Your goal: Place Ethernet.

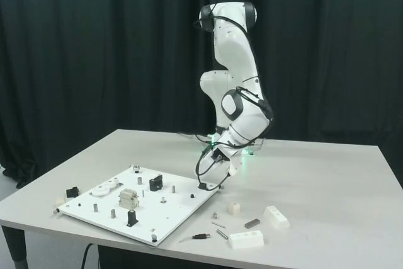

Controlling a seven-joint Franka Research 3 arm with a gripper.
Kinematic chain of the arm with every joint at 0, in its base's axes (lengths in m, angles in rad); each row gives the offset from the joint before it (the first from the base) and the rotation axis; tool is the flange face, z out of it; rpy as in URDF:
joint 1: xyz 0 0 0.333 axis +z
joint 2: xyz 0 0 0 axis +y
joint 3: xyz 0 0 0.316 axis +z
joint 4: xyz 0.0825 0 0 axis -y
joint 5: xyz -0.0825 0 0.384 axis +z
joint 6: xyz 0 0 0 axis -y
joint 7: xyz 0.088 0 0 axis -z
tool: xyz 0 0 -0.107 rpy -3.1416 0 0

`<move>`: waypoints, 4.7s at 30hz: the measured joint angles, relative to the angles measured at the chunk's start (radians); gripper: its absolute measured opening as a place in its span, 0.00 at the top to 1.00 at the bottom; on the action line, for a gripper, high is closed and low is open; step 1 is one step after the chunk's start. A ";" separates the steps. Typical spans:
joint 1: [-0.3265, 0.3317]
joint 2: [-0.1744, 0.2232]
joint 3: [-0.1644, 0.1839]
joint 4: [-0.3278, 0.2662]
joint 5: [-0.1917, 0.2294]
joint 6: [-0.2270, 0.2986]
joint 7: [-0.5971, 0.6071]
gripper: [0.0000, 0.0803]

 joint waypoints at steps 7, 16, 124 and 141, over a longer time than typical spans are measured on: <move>-0.017 -0.001 0.017 0.004 0.000 -0.002 -0.001 0.90; -0.023 -0.001 0.018 0.006 0.000 -0.002 -0.001 0.90; -0.040 0.207 0.256 0.357 0.244 -0.026 0.406 0.00; -0.040 0.210 0.256 0.372 0.245 -0.044 0.388 0.00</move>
